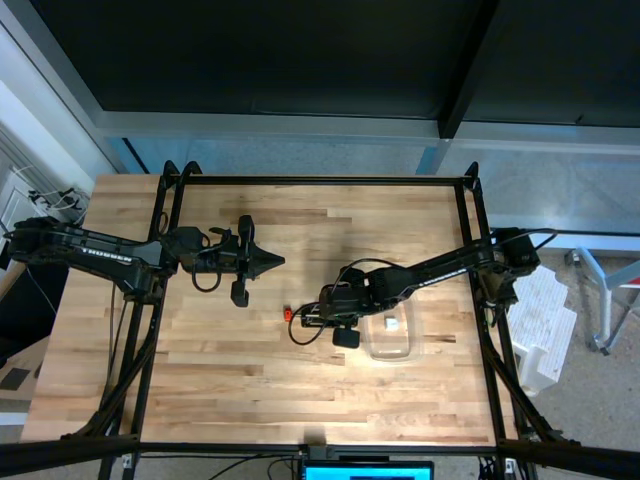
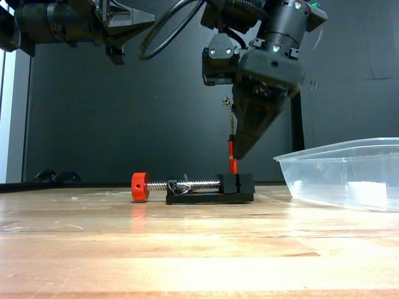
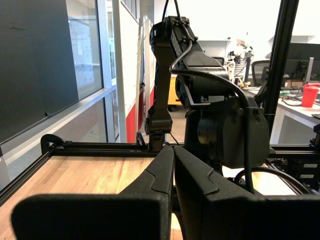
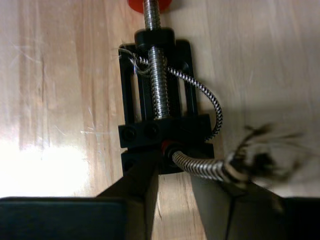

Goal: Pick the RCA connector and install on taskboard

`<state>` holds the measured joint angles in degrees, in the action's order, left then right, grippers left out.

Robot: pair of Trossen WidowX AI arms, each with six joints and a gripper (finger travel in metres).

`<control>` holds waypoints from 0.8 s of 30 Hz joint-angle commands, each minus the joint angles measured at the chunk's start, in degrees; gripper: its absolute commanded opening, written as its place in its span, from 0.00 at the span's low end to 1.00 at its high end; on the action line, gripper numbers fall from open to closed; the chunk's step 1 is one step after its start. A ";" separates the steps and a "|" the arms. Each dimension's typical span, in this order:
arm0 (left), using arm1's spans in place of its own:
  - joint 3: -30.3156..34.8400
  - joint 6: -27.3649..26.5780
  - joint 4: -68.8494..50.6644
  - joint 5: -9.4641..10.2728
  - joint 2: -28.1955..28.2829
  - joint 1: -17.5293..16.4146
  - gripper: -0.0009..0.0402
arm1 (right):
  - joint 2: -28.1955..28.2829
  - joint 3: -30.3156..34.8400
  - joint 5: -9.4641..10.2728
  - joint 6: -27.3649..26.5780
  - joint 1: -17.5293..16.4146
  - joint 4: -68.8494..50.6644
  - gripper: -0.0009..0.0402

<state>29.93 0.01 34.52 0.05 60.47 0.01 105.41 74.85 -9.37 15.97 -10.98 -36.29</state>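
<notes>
- High view: the black block (image 1: 303, 318) lies on the bench (image 1: 200, 400) with its red knob (image 1: 288, 314) at the end pointing to the left arm's side.
- The right tool (image 1: 322, 312) hangs over the block's other end and covers most of it.
- The clear tray (image 1: 410, 350) sits just beside the block on the right arm's side, with a white cube (image 1: 393, 323) inside.
- The left tool (image 1: 278, 261) hangs well apart from the block, on the far left side, with its tip aimed toward the middle of the bench.
- Low view: the right tool (image 2: 240, 152) points straight down at the block (image 2: 209, 193), at the end away from the knob (image 2: 140, 187).
- The plug (image 2: 232, 152) stands upright with its red lower part touching the top of the block and its coiled metal sleeve rising above. It sits close against the tool's tip and seems to be pinched there.
- The tray (image 2: 336, 174) stands to the block's right, and the left tool (image 2: 140, 25) is high above the block's knob side.
- Left wrist view: the left tool (image 3: 173, 165) has its fingers pressed together, holding nothing.
- Right wrist view: the right tool (image 4: 175, 187) stands narrow, with a finger on each side of the plug (image 4: 197, 166).
- The plug meets the end of the block (image 4: 160, 132) away from the knob (image 4: 150, 4), and its braided wire (image 4: 212, 107) curves along the block's side.
</notes>
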 commanded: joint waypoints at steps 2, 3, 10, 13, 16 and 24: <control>0.02 0.00 0.02 -0.02 0.02 0.00 0.02 | -1.22 0.31 -0.11 0.04 -0.04 0.39 0.34; 0.02 0.00 0.00 -0.02 0.02 -0.02 0.02 | -1.51 0.31 -0.11 0.04 -0.04 0.35 0.35; 0.02 0.00 0.02 -0.02 0.02 0.00 0.02 | -4.61 0.31 -0.09 0.02 -0.02 -1.66 0.44; 0.02 0.00 0.00 -0.02 0.02 0.00 0.02 | -5.92 0.28 -0.09 -0.20 -0.02 -2.84 0.46; 0.02 0.00 0.02 -0.02 0.02 0.00 0.02 | -7.21 0.28 -0.07 -0.96 -0.02 -3.78 0.46; 0.02 0.00 0.02 -0.02 0.02 0.00 0.02 | -14.14 -3.06 0.11 -5.46 0.37 -3.82 0.41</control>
<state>29.95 0.01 34.52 0.03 60.47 0.01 92.77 72.86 -9.23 10.81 -10.83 -40.66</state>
